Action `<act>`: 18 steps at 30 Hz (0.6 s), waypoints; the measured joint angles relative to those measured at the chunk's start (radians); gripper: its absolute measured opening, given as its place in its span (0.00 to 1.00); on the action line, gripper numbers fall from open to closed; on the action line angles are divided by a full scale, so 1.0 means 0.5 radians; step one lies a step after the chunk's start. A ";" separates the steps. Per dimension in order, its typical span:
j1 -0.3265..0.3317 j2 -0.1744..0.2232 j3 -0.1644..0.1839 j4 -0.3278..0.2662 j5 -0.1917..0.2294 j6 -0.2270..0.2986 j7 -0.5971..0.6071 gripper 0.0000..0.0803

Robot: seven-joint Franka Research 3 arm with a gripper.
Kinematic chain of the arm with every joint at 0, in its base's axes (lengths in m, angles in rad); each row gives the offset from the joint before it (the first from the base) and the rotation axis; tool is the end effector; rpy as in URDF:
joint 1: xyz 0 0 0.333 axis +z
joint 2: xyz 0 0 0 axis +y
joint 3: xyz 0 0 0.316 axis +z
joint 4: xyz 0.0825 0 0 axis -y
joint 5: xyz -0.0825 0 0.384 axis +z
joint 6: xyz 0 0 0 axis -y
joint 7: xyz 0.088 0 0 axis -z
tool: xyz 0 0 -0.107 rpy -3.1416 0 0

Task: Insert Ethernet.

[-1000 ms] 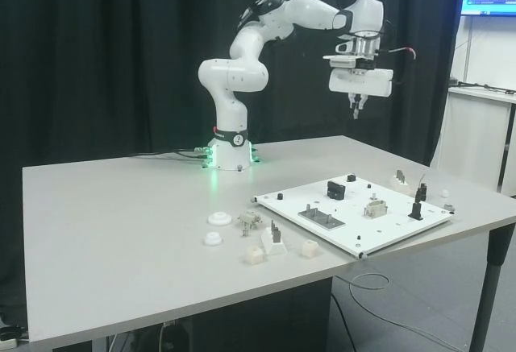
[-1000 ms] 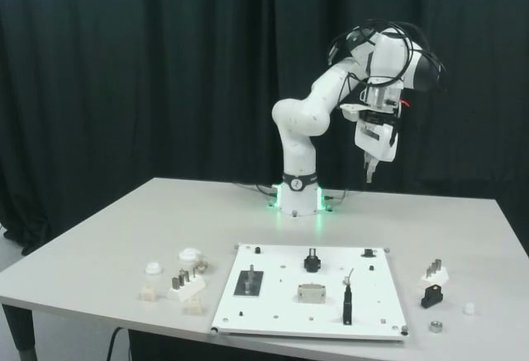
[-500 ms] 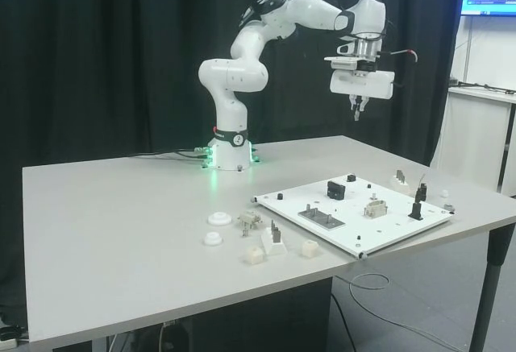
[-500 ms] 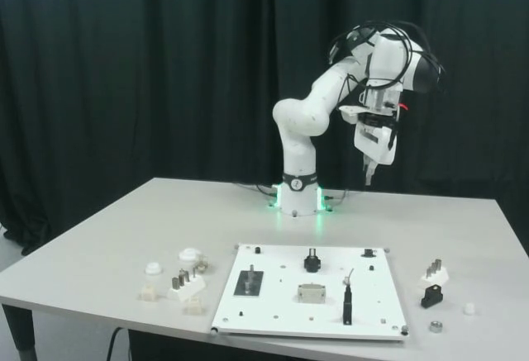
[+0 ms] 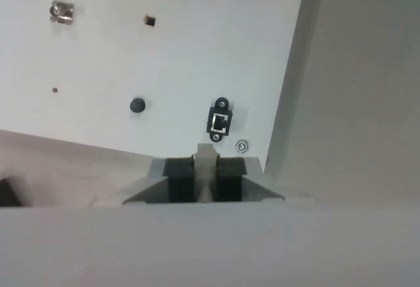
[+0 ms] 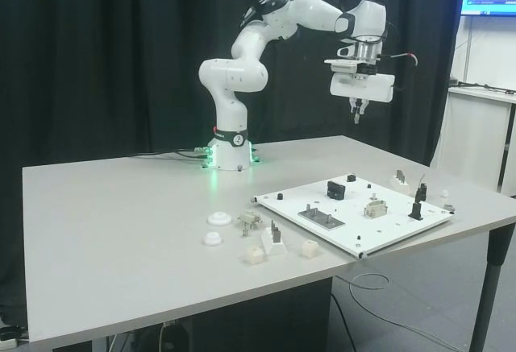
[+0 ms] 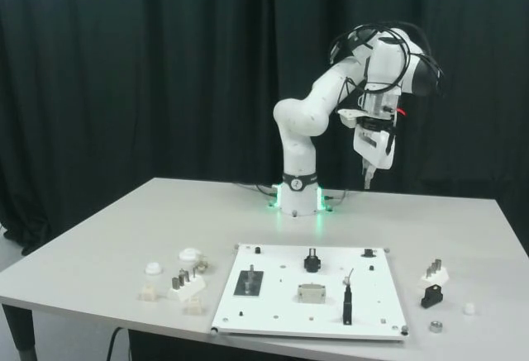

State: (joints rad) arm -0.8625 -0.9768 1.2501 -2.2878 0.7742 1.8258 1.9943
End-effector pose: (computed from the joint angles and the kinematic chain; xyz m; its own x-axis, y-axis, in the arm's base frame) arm 0.3842 0.2682 0.4164 -0.4314 -0.8965 0.1013 -0.8988 0.4174 -0.1338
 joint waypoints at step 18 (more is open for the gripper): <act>-0.143 0.003 0.140 -0.004 0.100 0.001 -0.012 0.08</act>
